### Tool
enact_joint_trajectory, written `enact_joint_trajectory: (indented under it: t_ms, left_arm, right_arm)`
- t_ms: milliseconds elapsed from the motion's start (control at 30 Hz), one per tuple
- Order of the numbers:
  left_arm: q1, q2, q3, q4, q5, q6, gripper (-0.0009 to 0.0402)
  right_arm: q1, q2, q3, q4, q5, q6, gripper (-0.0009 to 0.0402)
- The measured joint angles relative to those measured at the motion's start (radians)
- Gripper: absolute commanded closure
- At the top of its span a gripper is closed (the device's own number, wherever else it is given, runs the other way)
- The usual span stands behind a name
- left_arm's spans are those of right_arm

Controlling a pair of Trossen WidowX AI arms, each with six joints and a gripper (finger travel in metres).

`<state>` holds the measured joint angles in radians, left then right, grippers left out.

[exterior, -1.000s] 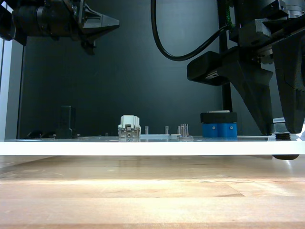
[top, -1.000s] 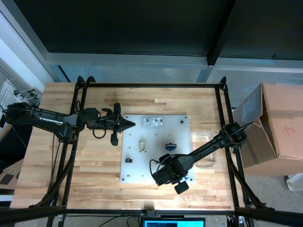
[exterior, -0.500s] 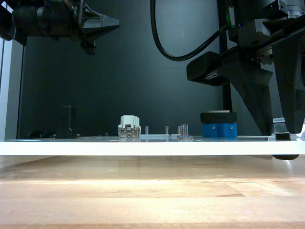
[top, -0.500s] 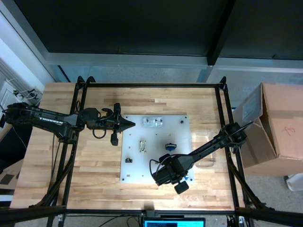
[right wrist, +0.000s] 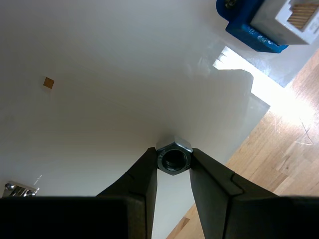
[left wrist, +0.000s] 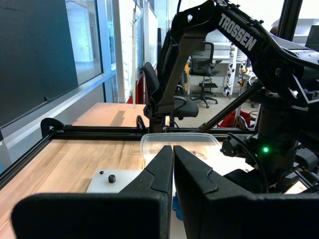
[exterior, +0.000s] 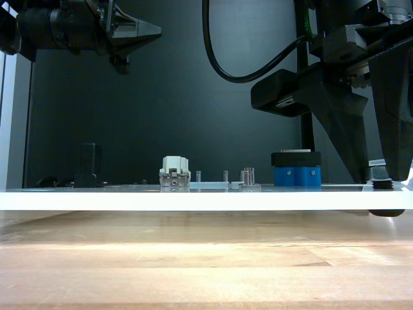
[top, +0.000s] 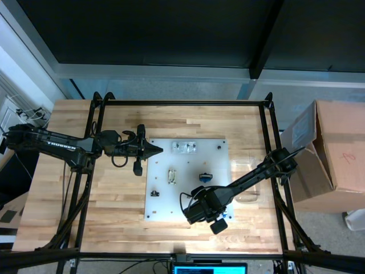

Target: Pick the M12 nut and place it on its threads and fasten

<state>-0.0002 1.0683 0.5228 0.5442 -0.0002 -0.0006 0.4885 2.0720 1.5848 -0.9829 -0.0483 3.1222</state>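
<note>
A pale wooden table (top: 114,194) inside a black frame carries the white board (top: 171,208), with a cardboard box (top: 333,148) at the high view's right edge. The right gripper (exterior: 384,175) points straight down at the board's near right edge, in the lower right of the low view. Its fingers (right wrist: 146,175) are clenched on the M12 nut (right wrist: 174,158), one tip against each of two opposite sides. The nut sits flat and level with its bore dark. In the low view the ribbed black stud (exterior: 384,184) shows between the fingertips, so the nut is on top of its stud and not run down over the ribs. From above, the gripper's body and camera cover both nut and stud. Just beyond the nut lies the board's edge, then bare wood. The blue connector block (right wrist: 256,25) stands near on the board, a white connector (exterior: 175,174) further left in the low view, and a clear container (left wrist: 179,142) off the board's right side. The left gripper (top: 155,150) hangs high at the board's left edge, well apart, fingers pressed together.
</note>
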Motion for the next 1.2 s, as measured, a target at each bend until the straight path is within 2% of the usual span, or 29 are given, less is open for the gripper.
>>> enact_joint_trajectory:
  t_ms: [300, 467, 800, 933, 1200]
  left_arm:
    - [0.0, 0.0, 0.0, 0.001, 0.0, 0.0, 0.0393]
    - [0.0, 0.0, 0.0, 0.001, 0.0, 0.0, 0.0393]
    - [0.0, 0.0, 0.0, 0.001, 0.0, 0.0, 0.0393]
    - [0.0, 0.0, 0.0, 0.001, 0.0, 0.0, 0.0393]
    - [0.0, 0.0, 0.0, 0.001, 0.0, 0.0, 0.0393]
  right_arm:
    - [0.0, 0.002, 0.0, 0.015, 0.001, -0.008, 0.0243]
    - [0.0, -0.02, -0.002, 0.005, 0.002, -0.053, 0.0228]
    - [0.0, -0.14, -0.001, -0.005, 0.003, -0.252, 0.0211]
    - [0.0, -0.179, 0.0, -0.066, 0.003, -0.468, 0.0208]
    - [0.0, -0.207, 0.0, -0.115, 0.003, -1.199, 0.021]
